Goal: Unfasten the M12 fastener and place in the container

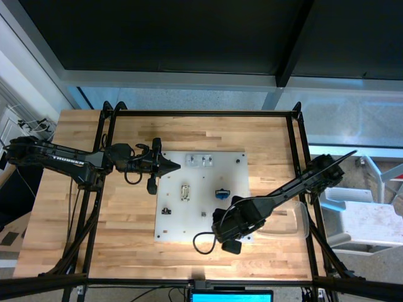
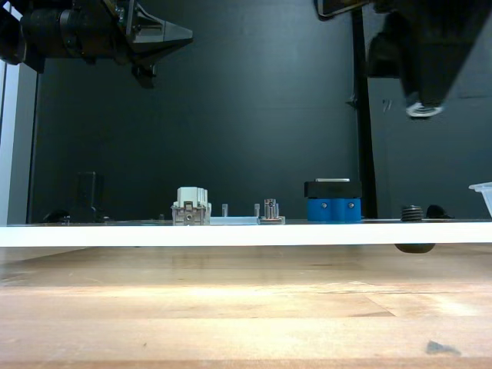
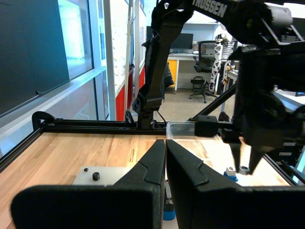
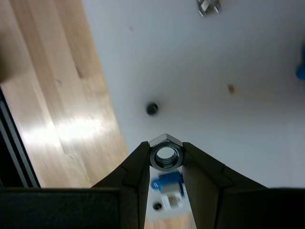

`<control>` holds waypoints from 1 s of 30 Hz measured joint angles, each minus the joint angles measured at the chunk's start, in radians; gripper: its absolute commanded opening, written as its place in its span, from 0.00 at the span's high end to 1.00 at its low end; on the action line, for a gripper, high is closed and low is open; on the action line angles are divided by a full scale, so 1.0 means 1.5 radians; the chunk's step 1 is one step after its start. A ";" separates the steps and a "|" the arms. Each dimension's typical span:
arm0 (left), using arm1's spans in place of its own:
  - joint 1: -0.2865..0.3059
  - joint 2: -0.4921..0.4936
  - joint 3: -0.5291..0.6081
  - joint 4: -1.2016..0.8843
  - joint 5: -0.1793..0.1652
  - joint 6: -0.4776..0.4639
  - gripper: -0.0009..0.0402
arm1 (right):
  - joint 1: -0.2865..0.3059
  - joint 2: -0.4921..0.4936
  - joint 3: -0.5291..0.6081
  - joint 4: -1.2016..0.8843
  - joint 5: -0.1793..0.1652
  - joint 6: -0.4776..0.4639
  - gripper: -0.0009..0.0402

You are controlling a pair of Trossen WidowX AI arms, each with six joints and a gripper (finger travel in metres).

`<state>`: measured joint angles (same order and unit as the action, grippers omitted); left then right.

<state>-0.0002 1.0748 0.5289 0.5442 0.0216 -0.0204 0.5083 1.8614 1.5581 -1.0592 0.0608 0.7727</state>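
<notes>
My right gripper [image 4: 166, 152] is shut on the small silver M12 nut [image 4: 166, 156], holding it by two opposite flats. In the low view the nut [image 2: 421, 110] hangs high in the air above the board's near right edge. The black ribbed stud [image 2: 413, 213] stands bare below it, and from above the stud [image 4: 152, 109] is a dark dot on the white board [image 1: 189, 217]. The clear container [image 1: 288, 224] lies empty just right of the board. My left gripper [image 1: 171, 166] hovers shut and empty at the board's far left edge.
On the board stand a blue block [image 1: 221, 194], a beige connector [image 1: 185, 192] and a silver post [image 2: 270, 210]. A black frame [image 1: 201, 114] rings the wooden table. The right arm [image 1: 296, 185] stretches diagonally over the container.
</notes>
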 measured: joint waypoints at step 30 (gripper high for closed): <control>0.000 0.000 0.000 0.000 0.000 0.000 0.98 | 0.075 -0.306 -0.343 0.001 0.014 0.004 0.92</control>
<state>-0.0002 1.0752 0.5293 0.5446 0.0212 -0.0204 0.6205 1.4021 1.0443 -1.0584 0.0818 0.7788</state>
